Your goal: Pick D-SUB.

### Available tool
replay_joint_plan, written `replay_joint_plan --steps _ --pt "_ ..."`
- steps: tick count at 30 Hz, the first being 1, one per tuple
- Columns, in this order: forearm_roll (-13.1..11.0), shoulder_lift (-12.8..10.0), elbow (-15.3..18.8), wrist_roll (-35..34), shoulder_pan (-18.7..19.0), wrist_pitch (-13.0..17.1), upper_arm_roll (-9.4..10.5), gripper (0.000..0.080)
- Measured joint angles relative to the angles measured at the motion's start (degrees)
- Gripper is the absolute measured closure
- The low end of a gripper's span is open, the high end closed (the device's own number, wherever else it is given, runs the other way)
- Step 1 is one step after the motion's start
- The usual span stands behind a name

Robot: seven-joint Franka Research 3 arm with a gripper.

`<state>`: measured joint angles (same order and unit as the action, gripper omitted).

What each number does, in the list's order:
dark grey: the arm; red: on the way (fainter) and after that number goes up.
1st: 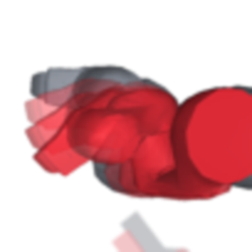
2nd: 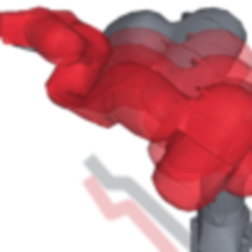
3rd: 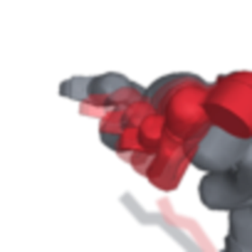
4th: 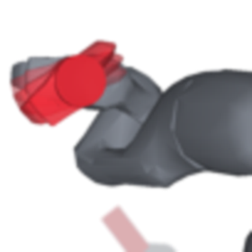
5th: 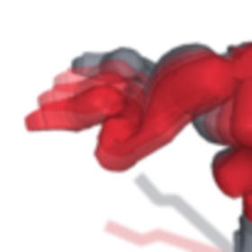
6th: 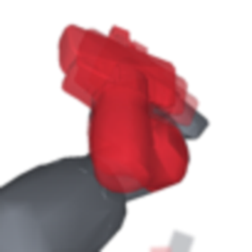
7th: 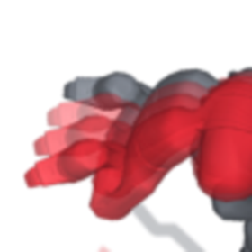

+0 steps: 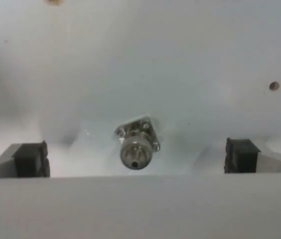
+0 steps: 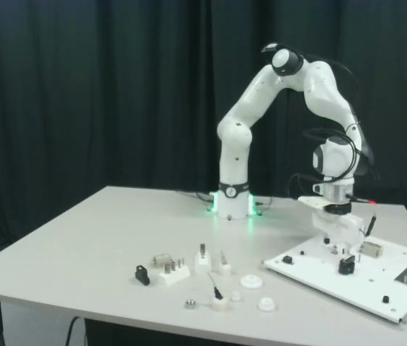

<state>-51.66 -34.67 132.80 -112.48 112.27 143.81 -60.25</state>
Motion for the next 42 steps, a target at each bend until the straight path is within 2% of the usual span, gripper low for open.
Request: replay_joint_plan --steps 2,10,14,29,42 --pt "0.0 0.0 0.0 0.0 0.6 -0.3 -0.89 0.0009" --pt "0.3 0.0 -0.1 0.2 2.8 -2.0 -4.06 0.0009" --pt "0.4 0.0 -0.1 0.5 3.3 -2.5 -4.99 0.0003" --pt "0.8 0.0 -0.1 1.3 4.0 -2.6 -6.14 0.0003" --pt "2.0 0.0 -0.1 2.7 4.9 -2.6 -7.17 0.0003"
